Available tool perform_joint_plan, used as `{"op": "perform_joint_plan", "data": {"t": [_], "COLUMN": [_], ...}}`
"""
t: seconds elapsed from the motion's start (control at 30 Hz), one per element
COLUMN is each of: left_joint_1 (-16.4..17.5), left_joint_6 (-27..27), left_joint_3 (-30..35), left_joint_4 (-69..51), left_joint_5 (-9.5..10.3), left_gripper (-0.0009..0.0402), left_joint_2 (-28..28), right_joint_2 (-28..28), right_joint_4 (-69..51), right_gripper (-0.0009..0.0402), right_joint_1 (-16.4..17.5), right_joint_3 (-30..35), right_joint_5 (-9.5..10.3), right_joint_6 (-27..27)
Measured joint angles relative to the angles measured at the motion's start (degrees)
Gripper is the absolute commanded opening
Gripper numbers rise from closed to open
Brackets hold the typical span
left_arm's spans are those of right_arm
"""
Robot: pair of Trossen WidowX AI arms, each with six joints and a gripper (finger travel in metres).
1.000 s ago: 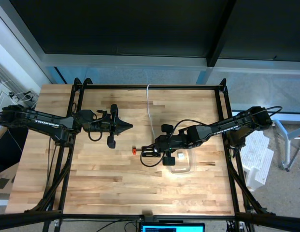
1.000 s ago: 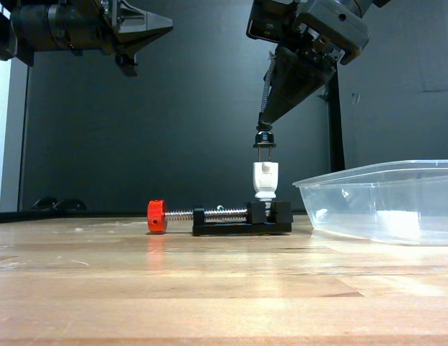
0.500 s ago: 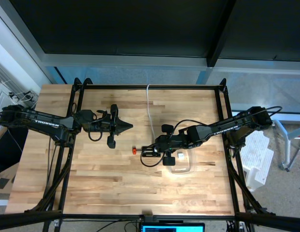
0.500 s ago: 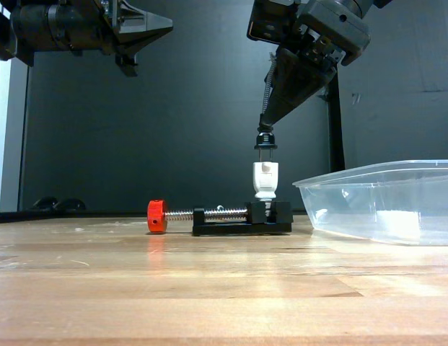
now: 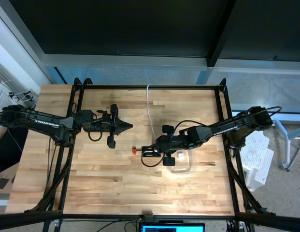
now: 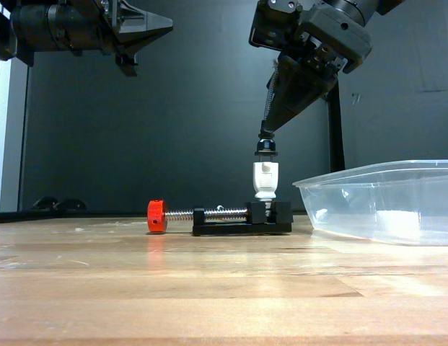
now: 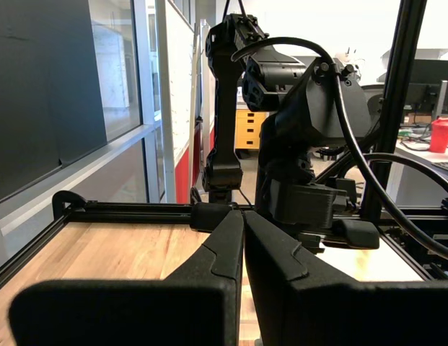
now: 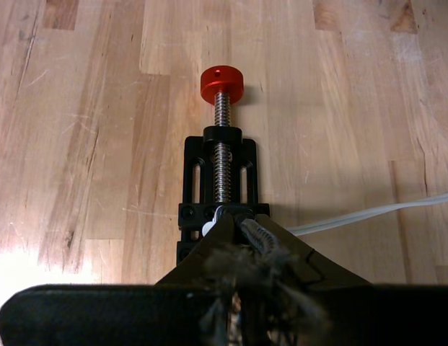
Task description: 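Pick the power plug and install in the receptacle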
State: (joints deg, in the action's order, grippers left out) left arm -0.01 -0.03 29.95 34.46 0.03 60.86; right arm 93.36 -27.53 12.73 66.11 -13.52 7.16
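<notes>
Over the middle of the worktop [image 6: 209,288], see the right gripper [image 6: 266,134] pointing steeply down, jaws closed on the top of the power plug [image 6: 265,148]. Note the plug upright, its black body touching the top of the receptacle [image 6: 265,180], with a thin wire running up from it along the jaws. Find the receptacle itself standing upright, clamped at the right end of a black mini vise [image 6: 242,215] lying flat on the wood, with the vise's red knob [image 6: 156,216] at its left end on a bare screw. From the right wrist view, look down past the closed jaws onto the vise and knob, with the white cable [image 8: 382,213] leaving sideways across the boards; from the high view, follow that cable [image 5: 150,108] toward the far edge. Just right of the vise, find a clear plastic tray [image 6: 382,202] holding a small white cube [image 5: 180,156]. High above the worktop and well to the left, find the left gripper [image 6: 166,29] held level, pointing right, jaws closed on nothing.
</notes>
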Motion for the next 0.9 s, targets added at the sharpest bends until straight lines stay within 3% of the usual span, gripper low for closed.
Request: {"op": "perform_joint_plan", "data": {"t": [0.9], "left_joint_1": [0.0], "left_joint_6": [0.02], "left_joint_3": [0.0], "left_joint_4": [0.0], "left_joint_5": [0.02], "left_gripper": [0.0], "left_joint_2": [-0.02], "right_joint_2": [-0.15], "right_joint_4": [5.11], "right_gripper": [0.0], "right_joint_1": [-0.13], "right_joint_3": [-4.79], "right_joint_5": [-0.15], "right_joint_6": [0.09]}}
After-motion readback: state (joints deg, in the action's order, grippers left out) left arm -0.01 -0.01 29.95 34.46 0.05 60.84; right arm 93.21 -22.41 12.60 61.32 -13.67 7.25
